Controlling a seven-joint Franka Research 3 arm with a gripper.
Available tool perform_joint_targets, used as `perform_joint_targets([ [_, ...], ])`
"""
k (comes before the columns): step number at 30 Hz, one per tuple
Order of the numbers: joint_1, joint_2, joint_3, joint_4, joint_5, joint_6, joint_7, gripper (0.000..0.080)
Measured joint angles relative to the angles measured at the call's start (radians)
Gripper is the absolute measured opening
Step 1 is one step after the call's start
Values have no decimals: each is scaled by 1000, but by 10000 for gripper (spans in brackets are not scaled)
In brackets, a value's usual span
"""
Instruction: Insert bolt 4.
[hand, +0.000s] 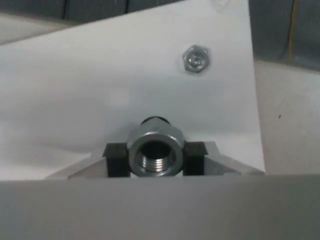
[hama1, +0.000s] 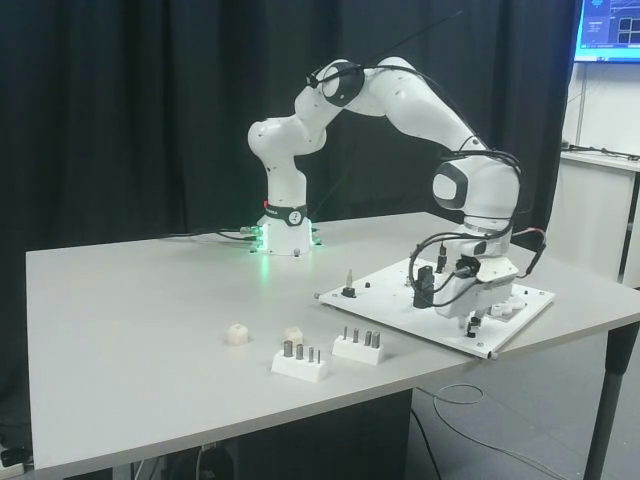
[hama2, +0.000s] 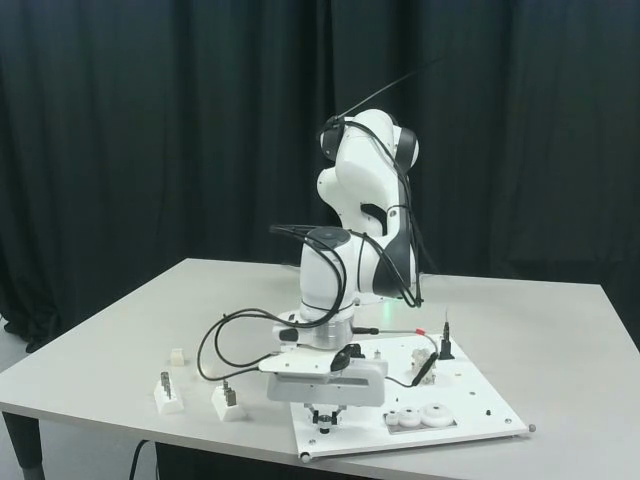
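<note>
In the wrist view my gripper (hand: 155, 159) is shut on a grey metal bolt (hand: 154, 142) with a hexagonal head and a threaded hollow end. The black pads (hand: 116, 160) press on both sides of the head. The bolt hangs just over the white assembly board (hand: 100, 90), near its front corner. Another hex-headed bolt (hand: 196, 59) sits seated in the board a short way off. From the room cameras the gripper (hama1: 472, 322) (hama2: 322, 418) points straight down, low over the board (hama1: 385, 300) (hama2: 470, 430); the held bolt is too small to make out there.
Two white holder blocks (hama1: 300, 362) (hama1: 360, 347) with upright bolts stand on the grey table in front of the board. Two small white pieces (hama1: 236, 334) (hama1: 293, 333) lie beside them. White gears (hama2: 420, 416) and a thin upright peg (hama2: 445, 340) sit on the board.
</note>
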Motion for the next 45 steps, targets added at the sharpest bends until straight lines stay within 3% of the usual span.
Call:
perform_joint_targets([
  [28, -19, -1, -3, -1, 110, -7, 517, 226],
  [45, -15, -3, -3, -8, 115, 12, 1006, 226],
])
